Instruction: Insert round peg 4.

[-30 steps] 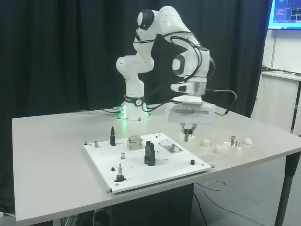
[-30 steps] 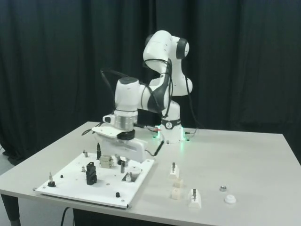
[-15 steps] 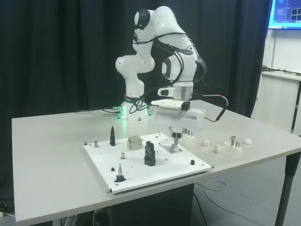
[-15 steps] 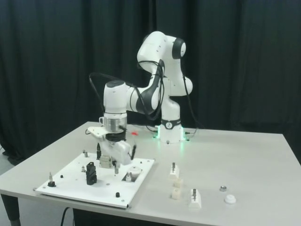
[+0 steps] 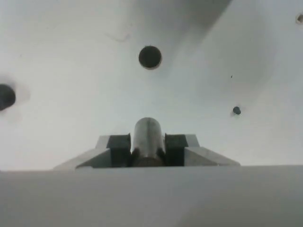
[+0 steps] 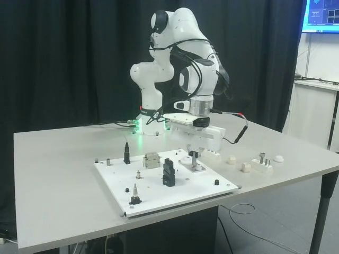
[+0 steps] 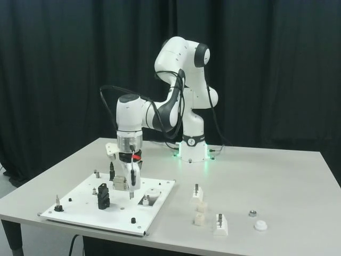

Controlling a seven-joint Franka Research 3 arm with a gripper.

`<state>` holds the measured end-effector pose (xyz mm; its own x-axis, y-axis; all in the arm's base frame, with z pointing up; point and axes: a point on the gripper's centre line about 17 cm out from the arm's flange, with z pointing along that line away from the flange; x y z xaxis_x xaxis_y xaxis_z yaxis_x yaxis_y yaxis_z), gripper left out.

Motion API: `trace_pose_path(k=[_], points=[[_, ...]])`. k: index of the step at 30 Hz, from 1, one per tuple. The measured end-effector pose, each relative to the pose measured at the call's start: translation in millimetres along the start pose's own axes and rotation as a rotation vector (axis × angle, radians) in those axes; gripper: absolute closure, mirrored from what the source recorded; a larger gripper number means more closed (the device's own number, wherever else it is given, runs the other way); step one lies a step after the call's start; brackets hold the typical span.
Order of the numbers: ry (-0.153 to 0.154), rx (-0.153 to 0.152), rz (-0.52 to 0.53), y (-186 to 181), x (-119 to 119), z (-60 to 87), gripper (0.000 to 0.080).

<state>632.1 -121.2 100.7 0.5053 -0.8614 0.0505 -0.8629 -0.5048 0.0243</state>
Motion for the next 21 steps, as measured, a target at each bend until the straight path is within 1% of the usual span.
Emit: trace_pose_path(k=[7,16,21], points=[[0.015,0.004,0.064,0,5,5.9,0.0653],[0.051,0.018,0.094,4,24,13.4,0.0653],[0.063,0.023,0.103,6,32,17.5,0.0653]])
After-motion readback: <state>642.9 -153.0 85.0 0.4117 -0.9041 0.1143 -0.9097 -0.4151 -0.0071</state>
